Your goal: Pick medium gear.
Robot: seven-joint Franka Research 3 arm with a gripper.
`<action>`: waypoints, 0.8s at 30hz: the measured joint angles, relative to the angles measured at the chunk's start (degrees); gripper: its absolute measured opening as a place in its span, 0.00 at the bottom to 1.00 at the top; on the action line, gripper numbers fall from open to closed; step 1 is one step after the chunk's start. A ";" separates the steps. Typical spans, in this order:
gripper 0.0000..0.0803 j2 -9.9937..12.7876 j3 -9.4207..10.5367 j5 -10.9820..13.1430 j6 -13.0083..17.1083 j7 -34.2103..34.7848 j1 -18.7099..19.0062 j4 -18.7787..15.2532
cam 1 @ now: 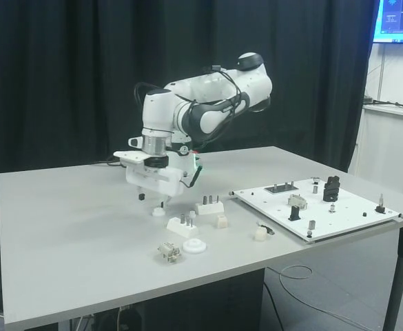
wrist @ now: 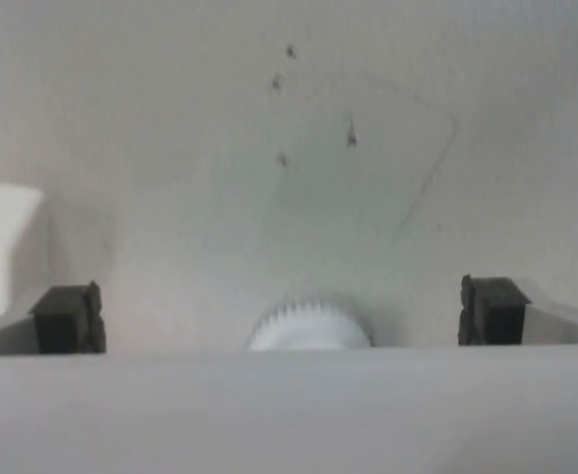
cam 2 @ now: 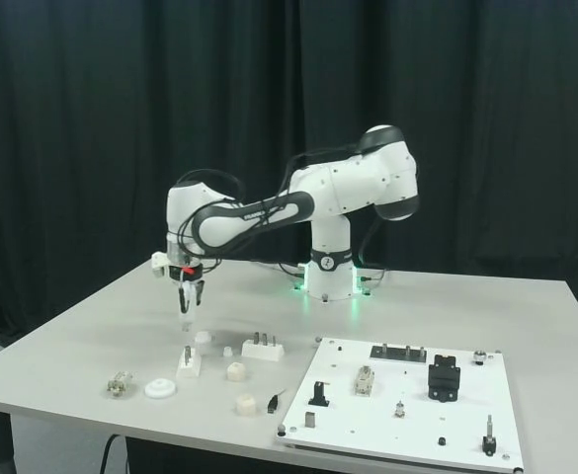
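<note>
Gear (wrist: 309,329): white, toothed, lay on the desk (wrist: 170,118) between the spread fingertips, touching neither.
Pincer (wrist: 281,316): stood wide, black pads (wrist: 69,319) either side of the gear, gripping nothing.
Arm (cam 2: 269,212): white, reached out low over the desk's near-left part.
Plate (cam 1: 325,207): white, held small black parts, well apart from the gear.
Backdrop: black curtain (cam 2: 91,118).

The white arm (cam 2: 298,207) has rounded joints with black bands, a green-lit base, and black fingertip pads (wrist: 69,319).
</note>
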 joint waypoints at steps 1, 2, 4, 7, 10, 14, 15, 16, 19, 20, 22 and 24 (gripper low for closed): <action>1.00 0.00 0.00 0.04 0.35 0.00 0.59 -0.47; 1.00 0.00 0.00 0.08 0.72 0.00 1.22 -0.98; 1.00 -0.01 0.03 0.29 1.50 0.04 2.32 -1.83; 1.00 -0.01 0.18 0.63 2.66 0.31 3.66 -2.89; 1.00 -0.01 0.51 1.02 3.64 0.81 4.53 -3.60; 1.00 -0.01 1.32 1.76 4.31 1.48 4.98 -4.18; 1.00 -0.01 1.57 1.95 4.44 1.56 5.01 -4.27; 1.00 -0.01 1.87 2.24 4.58 1.63 5.01 -4.38; 1.00 -0.01 2.68 3.32 5.02 1.67 4.99 -4.66; 1.00 -0.01 2.97 3.81 5.17 1.67 4.98 -4.77; 1.00 -0.01 3.52 4.65 5.47 1.67 4.96 -4.96; 1.00 -0.01 4.01 5.38 5.81 1.67 4.94 -5.10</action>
